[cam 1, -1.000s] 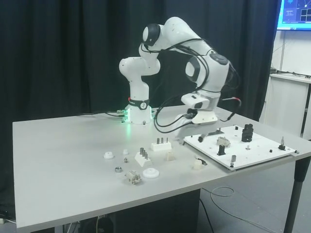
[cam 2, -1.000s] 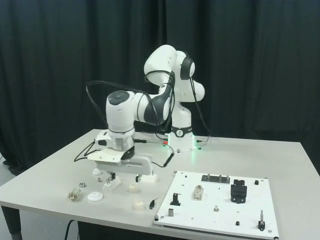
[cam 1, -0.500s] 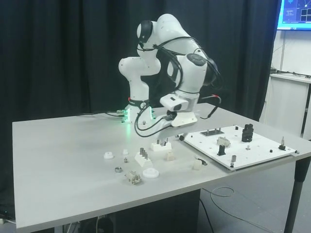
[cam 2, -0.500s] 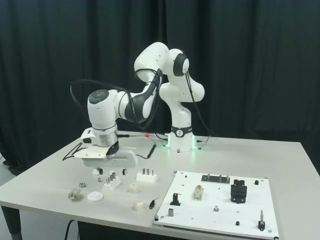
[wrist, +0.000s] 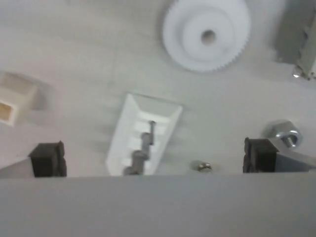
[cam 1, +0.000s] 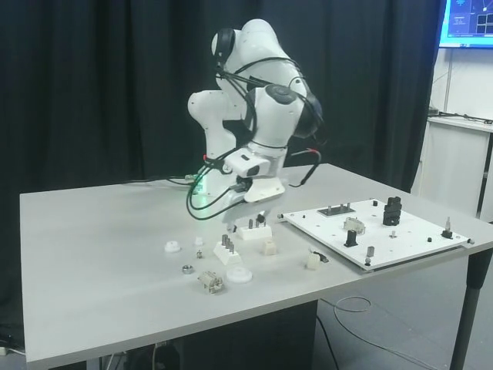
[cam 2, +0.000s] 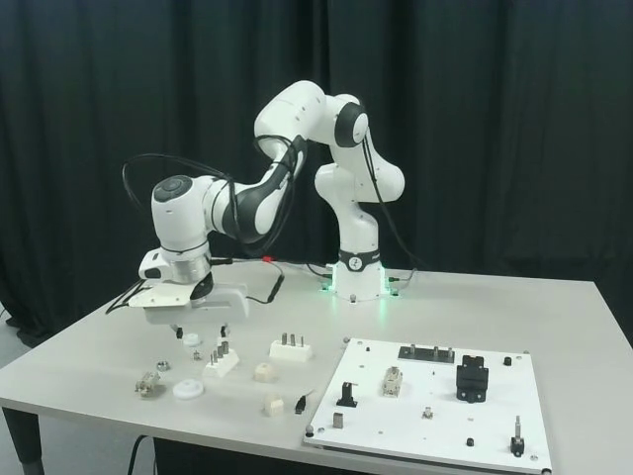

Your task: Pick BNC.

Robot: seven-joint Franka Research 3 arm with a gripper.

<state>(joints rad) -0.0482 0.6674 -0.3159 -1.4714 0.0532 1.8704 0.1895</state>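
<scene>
My gripper point(wrist: 153, 157) is open, its black fingertips point(wrist: 48, 159) far apart and nothing held between them. It hangs above the table over a white wedge holder point(wrist: 143, 143) that carries grey pins. A small metal part point(wrist: 202, 167), possibly the BNC, lies on the table beside that holder, between the fingers. In the first room view the gripper point(cam 1: 254, 216) hovers above the holder point(cam 1: 227, 250) among the loose parts. The second room view shows the gripper point(cam 2: 203, 327) just above the same holder point(cam 2: 221, 361). The hand's own body hides what lies right beneath the wrist.
A white gear point(wrist: 207, 32), a metal nut point(wrist: 282, 133), a metal connector point(wrist: 306, 49) and a white block point(wrist: 12, 101) lie around the holder. A second pin holder point(cam 1: 256, 230) stands nearby. The white board point(cam 1: 408, 243) with fixtures lies away from the loose parts.
The arm has swung away from the white board toward the loose parts. The gripper now hangs over the wedge holder. Nothing has been taken hold of.
</scene>
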